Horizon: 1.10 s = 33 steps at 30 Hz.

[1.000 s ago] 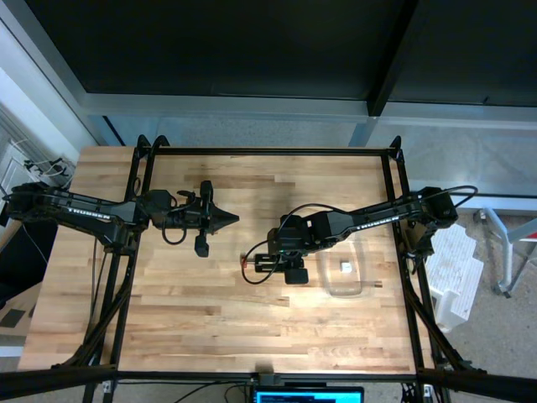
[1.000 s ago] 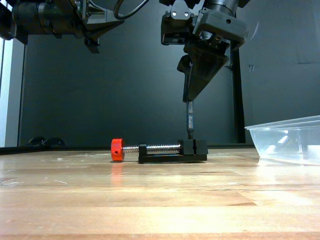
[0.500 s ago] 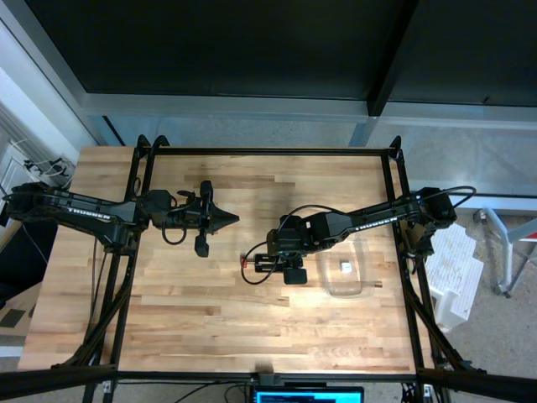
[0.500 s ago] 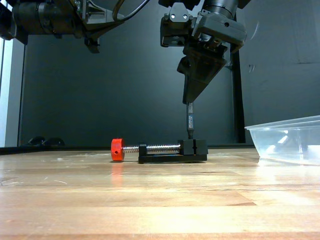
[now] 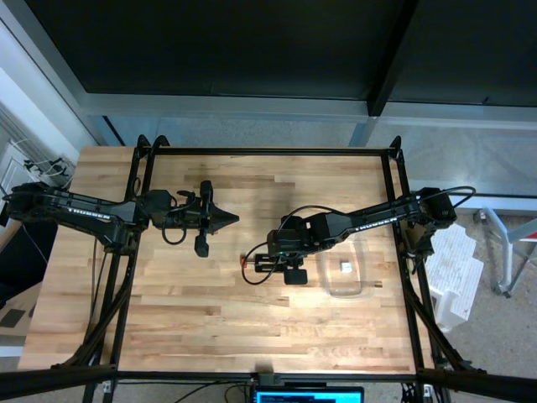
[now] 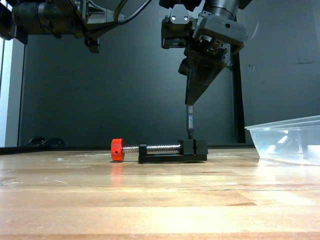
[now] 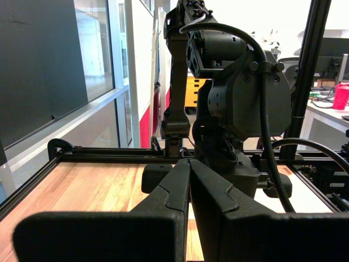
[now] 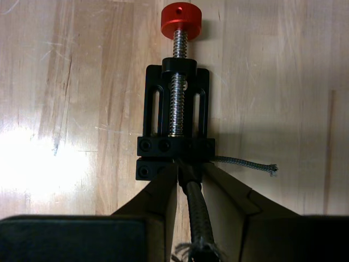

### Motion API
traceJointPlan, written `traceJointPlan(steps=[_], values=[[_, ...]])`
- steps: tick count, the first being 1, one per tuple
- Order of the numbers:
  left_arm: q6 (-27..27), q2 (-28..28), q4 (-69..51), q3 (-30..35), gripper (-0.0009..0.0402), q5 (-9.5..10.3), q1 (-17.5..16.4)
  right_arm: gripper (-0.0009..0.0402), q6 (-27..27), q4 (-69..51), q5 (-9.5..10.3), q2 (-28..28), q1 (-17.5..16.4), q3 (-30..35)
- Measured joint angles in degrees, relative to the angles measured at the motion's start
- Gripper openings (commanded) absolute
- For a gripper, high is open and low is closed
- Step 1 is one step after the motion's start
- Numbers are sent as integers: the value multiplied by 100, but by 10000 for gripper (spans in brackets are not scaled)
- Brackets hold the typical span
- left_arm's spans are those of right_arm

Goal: Remove the USB-C connector from taskboard and place in the container

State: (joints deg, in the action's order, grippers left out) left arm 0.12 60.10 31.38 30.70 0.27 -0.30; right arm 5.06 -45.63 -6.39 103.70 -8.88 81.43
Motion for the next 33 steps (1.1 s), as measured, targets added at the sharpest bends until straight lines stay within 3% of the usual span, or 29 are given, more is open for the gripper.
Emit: traceJointPlan(steps=[7, 33], values=[[0, 0, 0, -2, 0, 0, 0, -1, 7, 4, 20, 0, -4, 0], [0, 0, 0, 0, 0, 0, 0, 0, -20, -31, 9, -61, 0, 0]])
